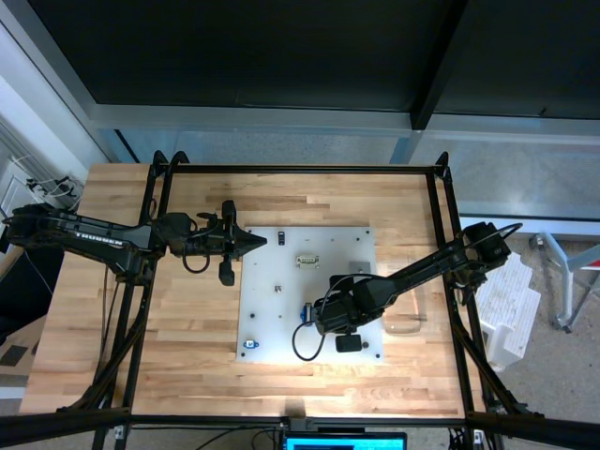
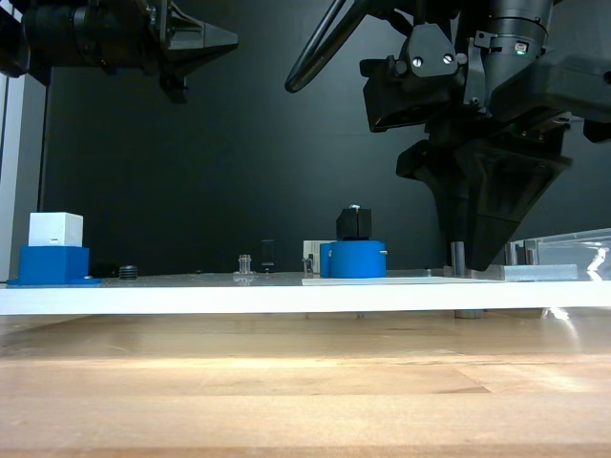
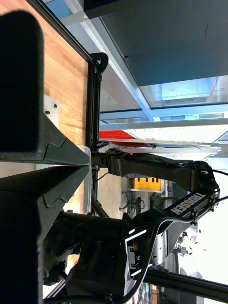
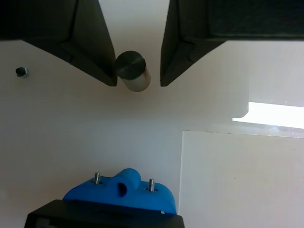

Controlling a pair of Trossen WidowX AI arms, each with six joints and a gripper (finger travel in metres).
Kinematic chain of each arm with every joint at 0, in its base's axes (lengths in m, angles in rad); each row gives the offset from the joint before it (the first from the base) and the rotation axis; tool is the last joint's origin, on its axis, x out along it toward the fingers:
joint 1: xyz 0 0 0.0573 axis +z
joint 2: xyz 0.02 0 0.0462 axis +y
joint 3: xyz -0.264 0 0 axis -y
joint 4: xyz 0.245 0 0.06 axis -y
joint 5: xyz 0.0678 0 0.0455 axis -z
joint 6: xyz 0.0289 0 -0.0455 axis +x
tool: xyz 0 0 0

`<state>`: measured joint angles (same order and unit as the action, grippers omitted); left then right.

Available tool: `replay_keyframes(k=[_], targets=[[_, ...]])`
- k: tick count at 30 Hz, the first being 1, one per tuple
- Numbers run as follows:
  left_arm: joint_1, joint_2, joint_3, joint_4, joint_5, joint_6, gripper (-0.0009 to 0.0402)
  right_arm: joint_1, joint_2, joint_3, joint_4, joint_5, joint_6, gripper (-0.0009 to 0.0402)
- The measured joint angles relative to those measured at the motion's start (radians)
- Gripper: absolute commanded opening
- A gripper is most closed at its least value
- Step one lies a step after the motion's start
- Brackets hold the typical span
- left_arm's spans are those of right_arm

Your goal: Remove the 16mm cylinder and place in the container

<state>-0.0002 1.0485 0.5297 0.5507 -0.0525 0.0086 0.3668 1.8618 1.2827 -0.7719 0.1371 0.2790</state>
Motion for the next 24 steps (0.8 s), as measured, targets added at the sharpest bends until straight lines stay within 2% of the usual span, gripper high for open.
replay_keyframes(k=[10,24], targets=[[0.0,0.0,0.0,0.0,0.0,0.0,0.0,0.0,0.0,0.0,0.0,0.001,0.0,0.0053],[0.0,0.0,0.0,0.0,0.0,0.0,0.0,0.0,0.0,0.0,0.0,0.001,0.0,0.003]])
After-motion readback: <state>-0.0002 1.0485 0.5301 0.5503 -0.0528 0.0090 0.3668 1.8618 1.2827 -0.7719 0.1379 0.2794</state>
